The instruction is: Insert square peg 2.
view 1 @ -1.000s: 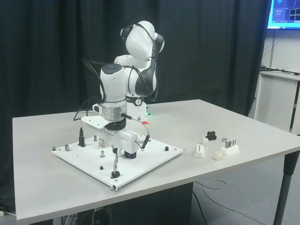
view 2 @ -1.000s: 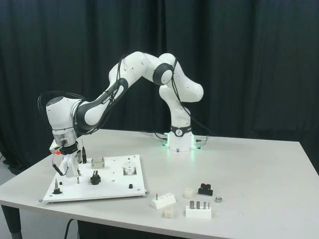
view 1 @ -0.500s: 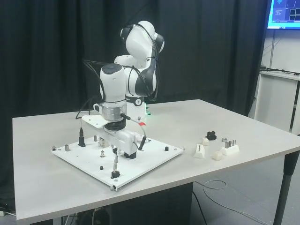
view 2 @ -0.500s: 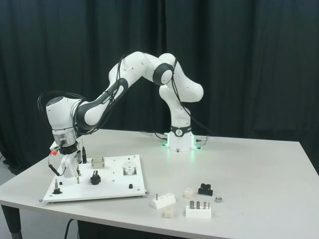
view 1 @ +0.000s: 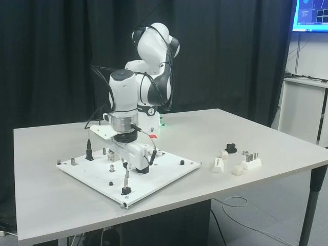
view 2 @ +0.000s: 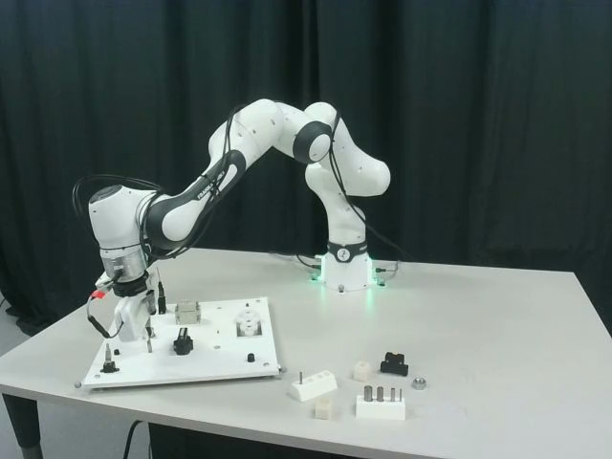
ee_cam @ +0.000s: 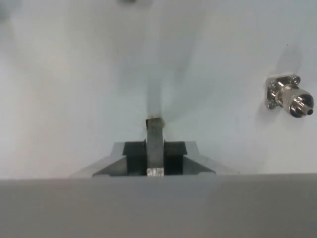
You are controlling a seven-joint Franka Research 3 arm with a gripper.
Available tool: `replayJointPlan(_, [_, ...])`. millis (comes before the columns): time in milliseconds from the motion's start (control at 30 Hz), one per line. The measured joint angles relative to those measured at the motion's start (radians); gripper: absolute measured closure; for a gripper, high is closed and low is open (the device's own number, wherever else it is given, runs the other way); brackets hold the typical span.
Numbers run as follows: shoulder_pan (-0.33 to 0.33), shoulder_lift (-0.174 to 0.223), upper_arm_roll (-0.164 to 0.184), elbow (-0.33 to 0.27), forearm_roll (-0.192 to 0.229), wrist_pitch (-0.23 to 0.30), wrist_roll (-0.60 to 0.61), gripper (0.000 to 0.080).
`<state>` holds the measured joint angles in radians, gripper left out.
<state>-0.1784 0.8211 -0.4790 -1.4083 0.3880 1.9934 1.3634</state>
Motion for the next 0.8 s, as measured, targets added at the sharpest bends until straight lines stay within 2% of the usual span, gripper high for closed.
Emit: replayJointPlan(800, [0.0,0.0,-0.001,-0.005,0.011,0.008,-0.005,0.0734])
